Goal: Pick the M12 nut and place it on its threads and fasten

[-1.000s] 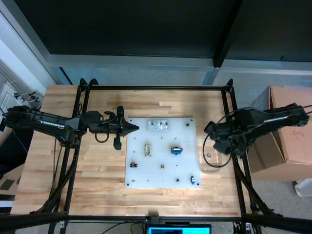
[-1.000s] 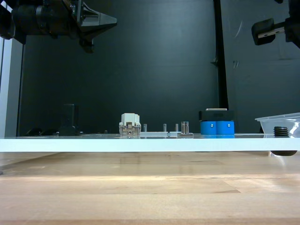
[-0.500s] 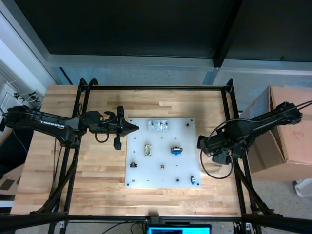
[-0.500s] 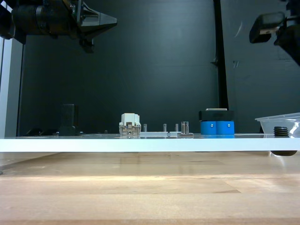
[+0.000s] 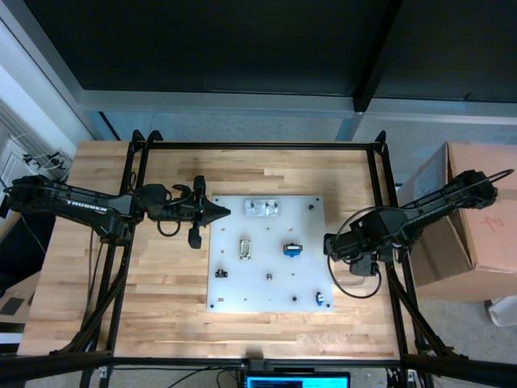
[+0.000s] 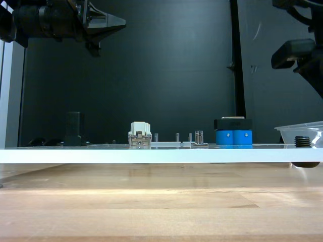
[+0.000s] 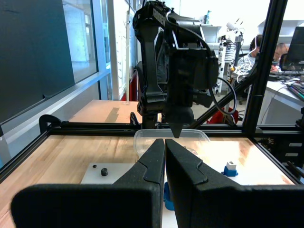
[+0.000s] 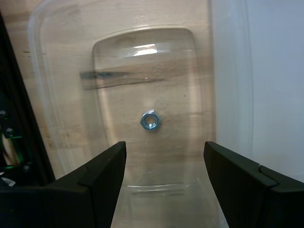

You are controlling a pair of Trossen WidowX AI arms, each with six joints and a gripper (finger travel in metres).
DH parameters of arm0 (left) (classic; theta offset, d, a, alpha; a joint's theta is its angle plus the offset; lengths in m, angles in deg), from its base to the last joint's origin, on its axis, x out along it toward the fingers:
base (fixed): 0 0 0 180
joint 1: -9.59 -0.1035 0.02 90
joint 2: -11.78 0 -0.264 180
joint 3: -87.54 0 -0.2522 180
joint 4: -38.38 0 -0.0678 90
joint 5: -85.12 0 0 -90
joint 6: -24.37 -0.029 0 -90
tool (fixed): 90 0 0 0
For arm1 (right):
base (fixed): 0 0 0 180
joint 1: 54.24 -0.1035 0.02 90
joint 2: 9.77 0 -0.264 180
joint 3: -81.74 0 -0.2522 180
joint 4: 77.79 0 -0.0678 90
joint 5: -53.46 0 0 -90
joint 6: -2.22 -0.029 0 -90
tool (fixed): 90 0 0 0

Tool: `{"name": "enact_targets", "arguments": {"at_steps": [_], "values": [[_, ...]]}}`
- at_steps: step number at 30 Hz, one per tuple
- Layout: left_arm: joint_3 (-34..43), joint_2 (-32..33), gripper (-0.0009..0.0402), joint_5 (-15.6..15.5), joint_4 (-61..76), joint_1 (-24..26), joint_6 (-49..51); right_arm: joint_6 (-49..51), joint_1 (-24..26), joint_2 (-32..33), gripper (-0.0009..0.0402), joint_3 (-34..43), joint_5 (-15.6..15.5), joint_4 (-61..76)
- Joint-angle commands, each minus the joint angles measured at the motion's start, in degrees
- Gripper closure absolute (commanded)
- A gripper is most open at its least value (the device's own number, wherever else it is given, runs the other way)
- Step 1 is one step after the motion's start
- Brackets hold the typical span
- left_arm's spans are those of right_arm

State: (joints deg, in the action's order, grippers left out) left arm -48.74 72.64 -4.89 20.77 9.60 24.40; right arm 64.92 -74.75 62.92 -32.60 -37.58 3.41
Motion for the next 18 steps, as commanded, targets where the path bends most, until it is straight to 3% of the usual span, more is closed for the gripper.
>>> {"name": "enact_targets", "arguments": {"at_steps": [1,18], "values": [[0.0,0.0,0.0393,0.0,0.0,0.0,0.0,0.0,0.0,0.9,0.0169,-0.8,0.0,-1.7],[0.0,0.0,0.0393,0.0,0.0,0.0,0.0,2.8,0.2,7.1,0.0178,-2.2,1.5,-8.0]]}}
